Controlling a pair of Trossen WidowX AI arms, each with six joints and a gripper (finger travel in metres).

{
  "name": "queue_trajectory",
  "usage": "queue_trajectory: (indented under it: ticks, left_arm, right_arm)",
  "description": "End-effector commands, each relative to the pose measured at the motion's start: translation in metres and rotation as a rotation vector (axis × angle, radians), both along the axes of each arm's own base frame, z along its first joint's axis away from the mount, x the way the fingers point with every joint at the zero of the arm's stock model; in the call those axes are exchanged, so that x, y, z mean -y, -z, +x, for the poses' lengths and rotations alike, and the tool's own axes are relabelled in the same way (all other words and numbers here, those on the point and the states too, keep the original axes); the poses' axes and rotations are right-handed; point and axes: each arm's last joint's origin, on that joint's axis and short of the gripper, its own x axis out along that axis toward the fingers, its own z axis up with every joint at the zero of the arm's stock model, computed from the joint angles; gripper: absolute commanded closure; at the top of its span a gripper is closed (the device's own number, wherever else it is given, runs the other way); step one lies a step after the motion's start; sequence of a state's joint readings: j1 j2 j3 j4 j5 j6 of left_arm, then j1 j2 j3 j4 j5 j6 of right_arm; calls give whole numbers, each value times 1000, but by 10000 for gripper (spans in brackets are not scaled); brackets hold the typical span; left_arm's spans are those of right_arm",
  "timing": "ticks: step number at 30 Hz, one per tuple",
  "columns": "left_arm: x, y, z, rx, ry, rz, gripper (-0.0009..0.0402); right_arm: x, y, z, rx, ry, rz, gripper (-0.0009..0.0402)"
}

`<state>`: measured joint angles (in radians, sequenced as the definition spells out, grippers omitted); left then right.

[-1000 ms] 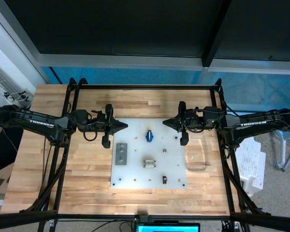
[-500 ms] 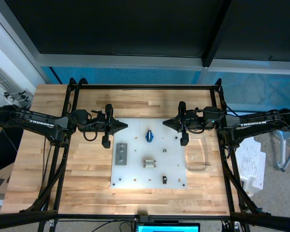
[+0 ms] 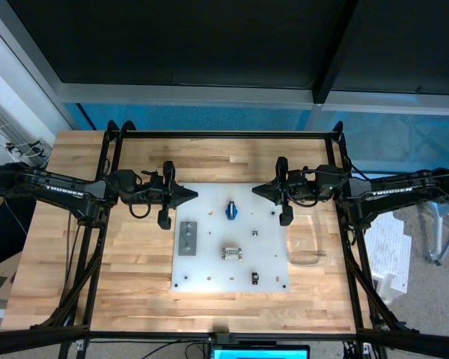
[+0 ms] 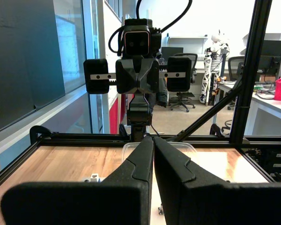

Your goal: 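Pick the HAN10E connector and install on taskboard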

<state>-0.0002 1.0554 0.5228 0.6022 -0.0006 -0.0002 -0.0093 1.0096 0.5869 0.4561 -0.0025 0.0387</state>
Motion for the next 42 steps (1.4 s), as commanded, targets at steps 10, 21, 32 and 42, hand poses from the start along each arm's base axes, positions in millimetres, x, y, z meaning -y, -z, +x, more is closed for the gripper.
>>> queue_trajectory:
  ticks: [10,21,32,42]
  left_arm:
    - [0,0,0,0,0,0,392]
    - [0,0,0,0,0,0,392]
    - [0,0,0,0,0,0,392]
    - [0,0,0,0,0,0,392]
  right_arm:
    - [0,1,0,2,9,36,393]
    - [0,2,0,-1,8,32,393]
    - [-1,3,-1,11,5,29,393]
    - [0,3,-1,15,6,24,393]
